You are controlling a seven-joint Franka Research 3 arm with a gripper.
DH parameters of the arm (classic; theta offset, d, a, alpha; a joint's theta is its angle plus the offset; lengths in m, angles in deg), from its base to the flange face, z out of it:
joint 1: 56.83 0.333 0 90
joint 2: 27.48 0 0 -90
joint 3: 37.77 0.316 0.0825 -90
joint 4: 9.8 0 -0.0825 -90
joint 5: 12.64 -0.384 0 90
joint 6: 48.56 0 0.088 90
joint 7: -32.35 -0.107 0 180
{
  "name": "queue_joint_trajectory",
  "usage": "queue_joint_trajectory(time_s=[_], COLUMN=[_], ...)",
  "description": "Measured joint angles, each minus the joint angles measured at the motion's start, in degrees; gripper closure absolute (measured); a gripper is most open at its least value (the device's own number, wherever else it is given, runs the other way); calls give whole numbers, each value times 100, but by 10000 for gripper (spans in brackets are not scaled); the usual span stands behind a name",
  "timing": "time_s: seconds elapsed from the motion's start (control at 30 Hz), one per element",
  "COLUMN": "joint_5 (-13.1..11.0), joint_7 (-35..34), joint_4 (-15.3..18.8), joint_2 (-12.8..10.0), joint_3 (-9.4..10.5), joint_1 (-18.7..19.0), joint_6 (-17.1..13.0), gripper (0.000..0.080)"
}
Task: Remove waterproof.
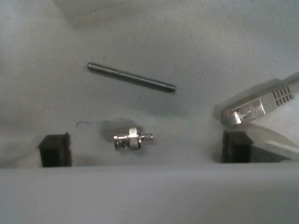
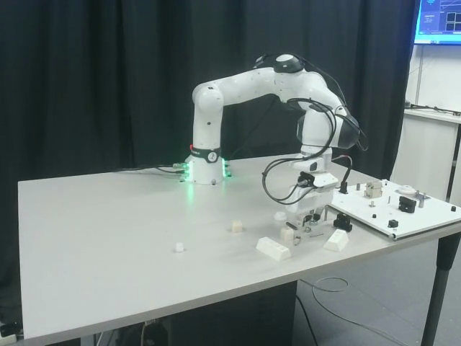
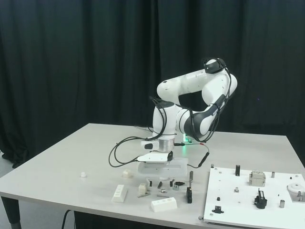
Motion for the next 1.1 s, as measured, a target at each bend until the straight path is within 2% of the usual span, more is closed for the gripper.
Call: queue_joint_trajectory(time_s=[0.03, 0.07, 0.37, 0.4, 0.67, 0.87, 1.1], joint_5=[-2, -4, -5, -5, -9, -7, -7], joint_7=[6, 9, 11, 11, 19, 274, 197], joint_4=[0, 0, 0, 0, -1, -6, -45], joint_2=[0, 0, 1, 1, 2, 2, 3], joint_3=[-3, -6, -40, -43, -68, -84, -142], joint_1=[-2, -3, -6, -6, -13, -14, -10], joint_6=[0, 0, 0, 0, 23, 107, 269], gripper=[270, 52, 52, 5, 3, 3, 3])
